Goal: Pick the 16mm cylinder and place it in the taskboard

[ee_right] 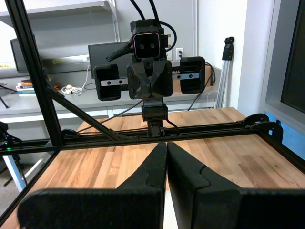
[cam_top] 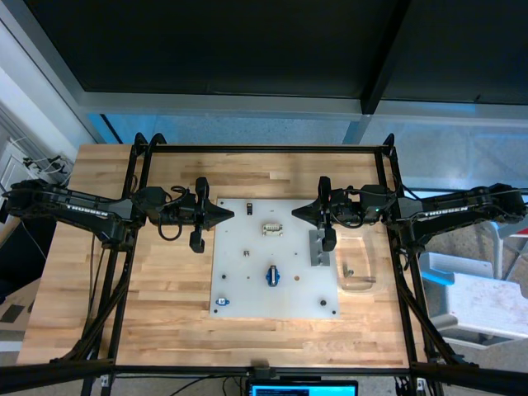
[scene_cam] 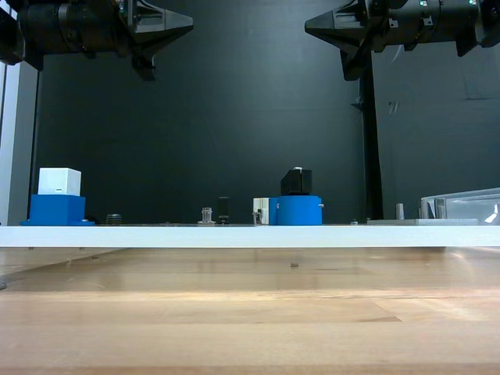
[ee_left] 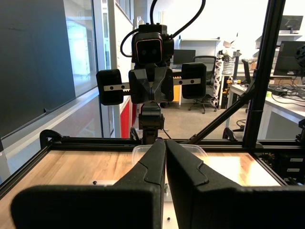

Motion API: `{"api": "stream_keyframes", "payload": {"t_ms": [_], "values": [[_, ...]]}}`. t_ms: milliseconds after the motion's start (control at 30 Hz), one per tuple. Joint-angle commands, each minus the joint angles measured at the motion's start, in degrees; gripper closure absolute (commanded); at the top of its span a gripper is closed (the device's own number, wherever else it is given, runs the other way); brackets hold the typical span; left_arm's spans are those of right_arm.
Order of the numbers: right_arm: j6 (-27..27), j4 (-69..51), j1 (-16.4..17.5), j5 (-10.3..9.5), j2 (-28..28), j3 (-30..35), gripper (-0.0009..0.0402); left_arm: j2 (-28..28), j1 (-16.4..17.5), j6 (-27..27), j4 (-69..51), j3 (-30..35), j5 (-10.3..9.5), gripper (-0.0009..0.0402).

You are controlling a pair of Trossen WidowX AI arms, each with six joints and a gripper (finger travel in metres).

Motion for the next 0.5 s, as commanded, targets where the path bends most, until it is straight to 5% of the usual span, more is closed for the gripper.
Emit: {"api": "stream_keyframes", "payload": {"t_ms": [33, 500], "values": [[0.02, 0.04, 0.07, -0.02, 0.00, 0.02, 0.0393, 0.02, 0.04, 0.02, 0.00, 0.02, 0.02, 0.0393], [0.35, -0.44, 0.09, -0.07, -0.13, 0.11, 0.0393, 0.02, 0.02, 0.02, 0.00, 0.02, 0.02, 0.0393]]}}
